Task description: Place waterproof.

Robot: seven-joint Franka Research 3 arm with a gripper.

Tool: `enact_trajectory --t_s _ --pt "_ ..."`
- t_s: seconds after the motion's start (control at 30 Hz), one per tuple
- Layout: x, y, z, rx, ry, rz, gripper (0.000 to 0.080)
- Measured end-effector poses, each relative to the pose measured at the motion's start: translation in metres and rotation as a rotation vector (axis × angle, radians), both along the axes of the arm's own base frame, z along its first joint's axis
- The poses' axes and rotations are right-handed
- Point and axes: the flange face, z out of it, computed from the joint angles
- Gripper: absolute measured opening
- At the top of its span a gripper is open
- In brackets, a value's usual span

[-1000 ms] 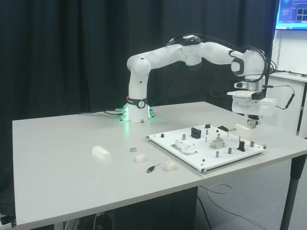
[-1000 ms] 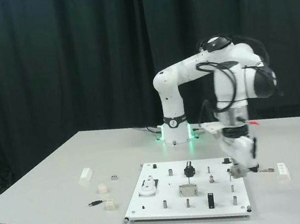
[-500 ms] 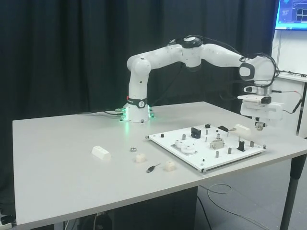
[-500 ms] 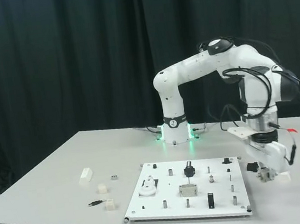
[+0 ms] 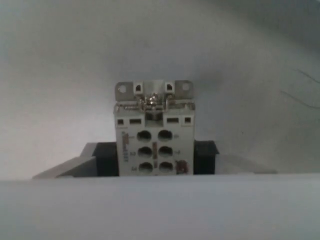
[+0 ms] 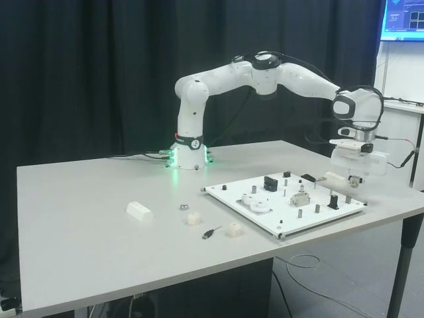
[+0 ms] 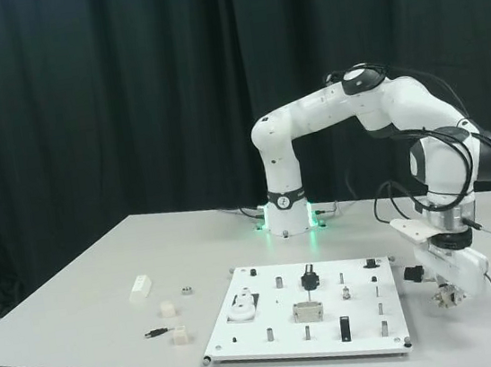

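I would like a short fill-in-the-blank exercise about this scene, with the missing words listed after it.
1. The lights at the arm's base glow ____.
2. The gripper hangs beyond the edge of the ____ assembly board.
3. In the wrist view, the connector block shows ____ round holes.
4. The curtain behind the table is ____.

Missing words: green; white; six; black

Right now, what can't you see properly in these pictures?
- Gripper: the white hand body hides the fingers in both room views, so open or shut is unclear.
- White connector block: its lower part is cut off by a pale blurred band in the wrist view, and its printed markings are too small.
- Small parts on the white board: too small to identify.
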Motion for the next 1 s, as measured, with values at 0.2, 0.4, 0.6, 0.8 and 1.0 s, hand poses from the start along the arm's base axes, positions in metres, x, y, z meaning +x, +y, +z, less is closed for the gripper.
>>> enact_trajectory --t_s 0.2,0.4,0.6,0.8,1.0 --pt "-0.008 0.01 -0.013 -0.017 -0.008 -0.006 0.0309" --pt "-0.014 0.017 -0.017 -0.026 -0.022 -0.019 0.0309" --pt "-0.018 0.021 -0.018 -0.043 -0.034 -0.044 0.0309" --pt "-0.02 0.022 -0.017 -0.052 -0.042 -0.037 0.0309" --pt "-0.017 0.019 -0.011 -0.054 -0.053 -0.042 0.0475"
